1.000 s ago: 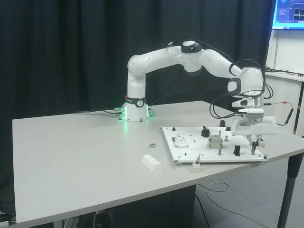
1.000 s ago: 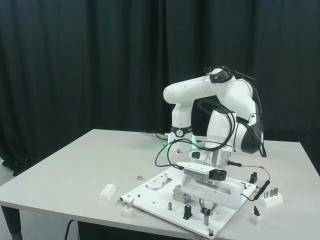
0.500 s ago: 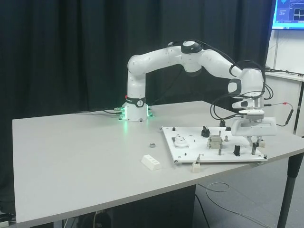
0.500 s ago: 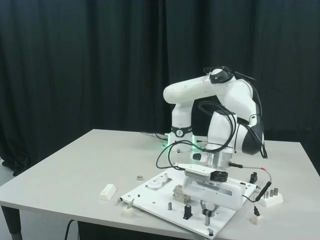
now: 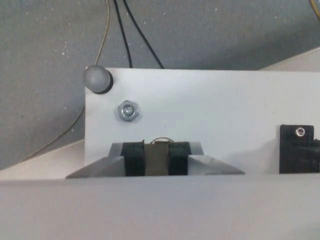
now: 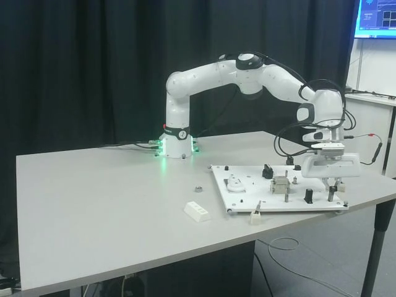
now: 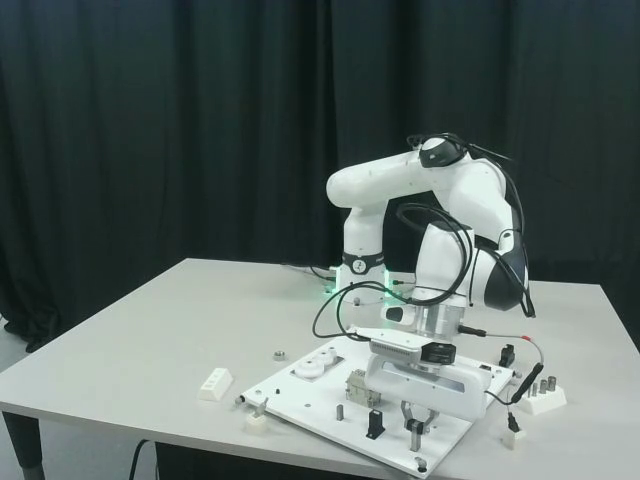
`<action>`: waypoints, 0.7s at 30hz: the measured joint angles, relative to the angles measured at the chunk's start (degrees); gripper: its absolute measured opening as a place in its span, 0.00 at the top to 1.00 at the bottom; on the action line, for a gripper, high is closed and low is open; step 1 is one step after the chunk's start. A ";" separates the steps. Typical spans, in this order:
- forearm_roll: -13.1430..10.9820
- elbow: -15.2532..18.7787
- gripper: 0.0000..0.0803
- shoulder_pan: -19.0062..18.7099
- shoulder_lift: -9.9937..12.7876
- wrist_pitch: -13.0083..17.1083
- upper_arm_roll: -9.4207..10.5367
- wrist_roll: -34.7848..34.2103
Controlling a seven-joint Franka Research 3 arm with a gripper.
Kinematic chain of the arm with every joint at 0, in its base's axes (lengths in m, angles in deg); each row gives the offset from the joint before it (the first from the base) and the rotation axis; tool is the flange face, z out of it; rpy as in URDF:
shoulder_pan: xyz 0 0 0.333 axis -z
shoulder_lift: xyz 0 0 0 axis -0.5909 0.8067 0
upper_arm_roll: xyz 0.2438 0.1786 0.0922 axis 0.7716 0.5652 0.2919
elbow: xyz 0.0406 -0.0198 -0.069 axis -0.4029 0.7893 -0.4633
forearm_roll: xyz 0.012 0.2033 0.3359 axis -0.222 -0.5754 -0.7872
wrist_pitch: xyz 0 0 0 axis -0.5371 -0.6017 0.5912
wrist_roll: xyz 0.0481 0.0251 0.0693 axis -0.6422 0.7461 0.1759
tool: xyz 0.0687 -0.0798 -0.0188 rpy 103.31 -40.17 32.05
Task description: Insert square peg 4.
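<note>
Over near corner of white board [image 7: 300, 398] on grey tabletop [image 6: 93, 198]: gripper [image 7: 414, 424] low, jaws clamped on square peg 4 [image 5: 159, 159], peg upright, just above board.

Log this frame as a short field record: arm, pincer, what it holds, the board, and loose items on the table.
arm: white Franka arm, reaching over the board's far corner from its base
pincer: pincer pointing down, low over the board, shut on the peg
held item: square peg upright between the black finger pads
board: white board on the grey table, carrying small fixtures
nearby on board: hex nut and black block
loose items: white block, small ring
</note>
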 joint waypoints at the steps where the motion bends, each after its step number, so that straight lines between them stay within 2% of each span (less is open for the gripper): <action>1: 0.00 0.00 0.88 0.01 0.00 0.00 0.00 0.00; 21: 0.00 0.01 0.88 0.56 -0.01 0.01 0.02 -0.16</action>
